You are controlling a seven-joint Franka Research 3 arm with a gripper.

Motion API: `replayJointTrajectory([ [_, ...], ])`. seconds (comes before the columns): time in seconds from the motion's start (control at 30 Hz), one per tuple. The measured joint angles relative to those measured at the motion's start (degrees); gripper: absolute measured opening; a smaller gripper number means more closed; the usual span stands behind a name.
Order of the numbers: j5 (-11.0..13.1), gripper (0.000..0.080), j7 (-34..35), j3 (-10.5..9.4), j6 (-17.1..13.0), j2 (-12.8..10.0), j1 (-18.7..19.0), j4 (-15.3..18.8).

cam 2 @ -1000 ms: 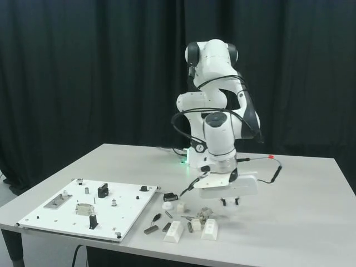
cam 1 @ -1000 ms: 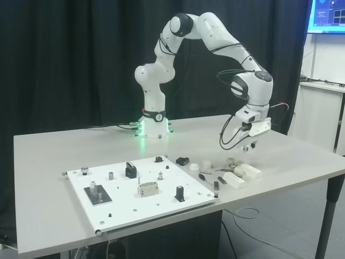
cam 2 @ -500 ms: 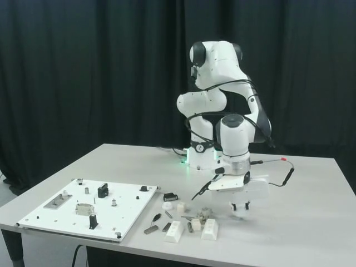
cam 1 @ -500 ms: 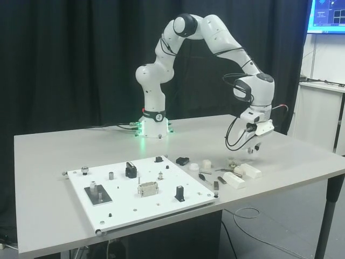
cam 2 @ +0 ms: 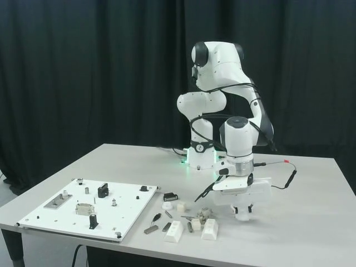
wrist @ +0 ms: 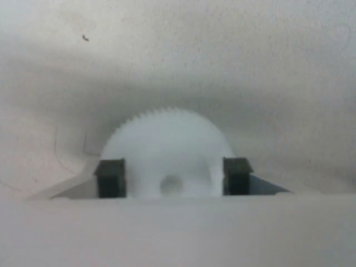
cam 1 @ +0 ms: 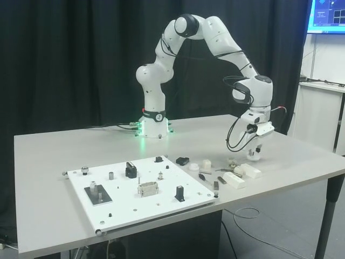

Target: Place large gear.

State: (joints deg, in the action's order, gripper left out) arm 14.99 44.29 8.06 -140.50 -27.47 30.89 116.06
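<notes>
Pincer (wrist: 173,177) closed on the large gear (wrist: 167,150): in the wrist view its two black fingertips (wrist: 110,178) press against opposite sides of the white toothed disc, whose centre hole sits between them. The gear hangs close above the grey surface (wrist: 222,55), and whether it touches cannot be told from this view.

From the first room view the pincer (cam 1: 254,152) is low over the surface (cam 1: 54,156), toward the edge farthest from the assembly board (cam 1: 137,189), with the white arm (cam 1: 215,38) arched up from its base and bending down to it. The gear itself is too small to make out there (the hand hides most of it).

In the second room view the pincer (cam 2: 242,212) sits just beside the cluster of loose parts: two white blocks (cam 2: 192,229) lie near the front edge, with several small dark and grey pieces (cam 2: 161,222) scattered between them and the board. The assembly board (cam 2: 83,208), a white plate, lies well apart from the pincer, carrying a black upright fixture (cam 2: 103,190), a grey connector housing (cam 2: 83,208) and a few small pegs. Green light glows at the arm's base (cam 2: 185,162). Black curtains (cam 2: 83,67) hang behind the surface (cam 2: 311,211).
</notes>
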Motion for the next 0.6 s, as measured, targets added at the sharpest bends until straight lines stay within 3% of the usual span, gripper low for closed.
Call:
replayJointTrajectory([
  [0.07,-0.2,0.0330,0.0,0.00,-0.3,0.0,0.0,0.1],
  [0.1,-0.3,0.0500,0.0,0.00,-0.4,0.0,0.0,0.1],
  [0.27,-1.1,0.0500,0.0,0.00,-1.0,0.0,0.0,0.1],
  [0.3,-1.2,0.0721,0.0,0.00,-1.0,0.0,0.0,0.1],
  [0.6,-2.1,0.0721,0.0,0.10,-1.2,0.4,0.0,-0.4],
])
